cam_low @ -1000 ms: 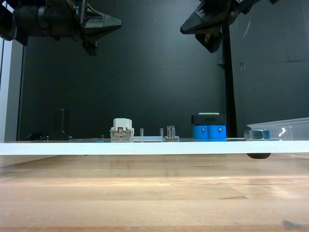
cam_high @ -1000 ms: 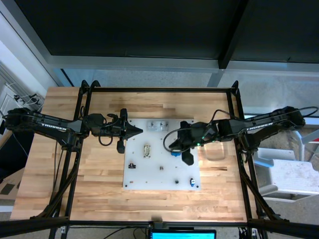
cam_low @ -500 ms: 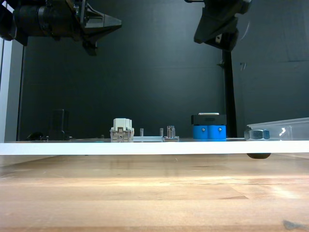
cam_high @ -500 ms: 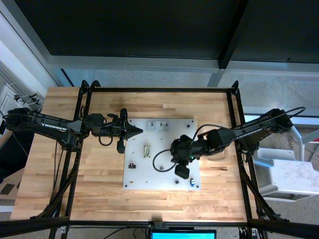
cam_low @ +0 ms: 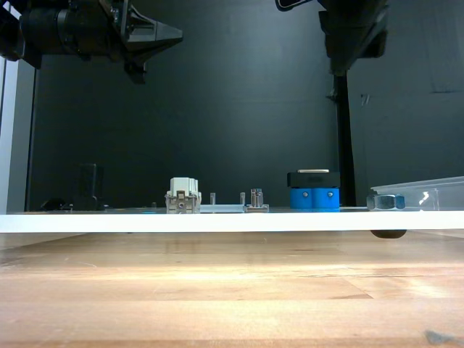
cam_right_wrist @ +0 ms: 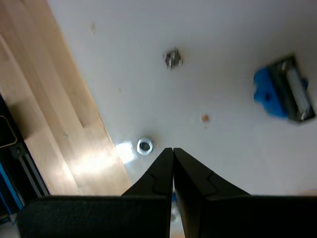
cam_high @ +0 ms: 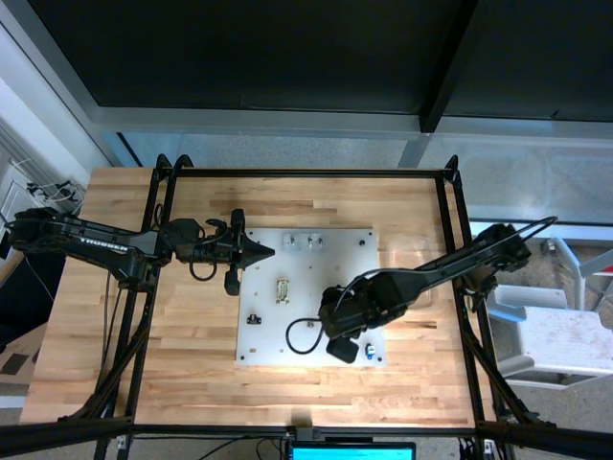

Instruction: Unfasten the M12 fastener and place in the container

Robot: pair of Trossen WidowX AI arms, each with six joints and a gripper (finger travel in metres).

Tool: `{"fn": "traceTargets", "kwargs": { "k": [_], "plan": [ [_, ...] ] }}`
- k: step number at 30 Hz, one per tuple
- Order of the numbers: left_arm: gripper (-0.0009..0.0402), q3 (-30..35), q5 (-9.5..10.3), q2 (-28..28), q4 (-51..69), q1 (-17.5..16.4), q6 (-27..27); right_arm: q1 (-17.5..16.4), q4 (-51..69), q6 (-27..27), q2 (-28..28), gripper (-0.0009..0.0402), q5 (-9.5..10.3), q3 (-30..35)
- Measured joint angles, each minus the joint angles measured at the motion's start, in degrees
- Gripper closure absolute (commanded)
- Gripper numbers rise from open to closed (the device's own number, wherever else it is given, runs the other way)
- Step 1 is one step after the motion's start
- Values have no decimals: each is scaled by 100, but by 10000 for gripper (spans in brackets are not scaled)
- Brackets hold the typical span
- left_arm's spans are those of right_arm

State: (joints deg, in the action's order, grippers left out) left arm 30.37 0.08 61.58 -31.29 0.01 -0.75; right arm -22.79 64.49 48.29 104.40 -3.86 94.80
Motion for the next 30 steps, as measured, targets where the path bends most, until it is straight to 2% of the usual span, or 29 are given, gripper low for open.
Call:
{"fn": "traceTargets", "kwargs": {
  "k": [4, 9, 13, 17, 21, 25, 30],
  "plan": [
    [393, -2, 0, 0, 0, 0, -2, -63, 391, 334, 323, 393, 315, 376],
    [393, 0, -2, 0, 0, 0, 0, -190, 732, 439, 793, 393, 389, 809],
    [393, -2, 0, 0, -2, 0, 0, -275, 933, 446, 1099, 393, 553, 1069],
    [393, -2, -2, 0, 0, 0, 0, -326, 944, 623, 1213, 393, 505, 1091],
    [393, 0, -2, 0, -2, 0, 0, -350, 850, 938, 1248, 378, 210, 1073],
    [393, -2, -2, 0, -2, 0, -2, -356, 826, 977, 1248, 333, 188, 1040],
    [393, 0, -2, 0, -2, 0, -2, -396, 732, 999, 1248, 255, 192, 920]
  ]
}}
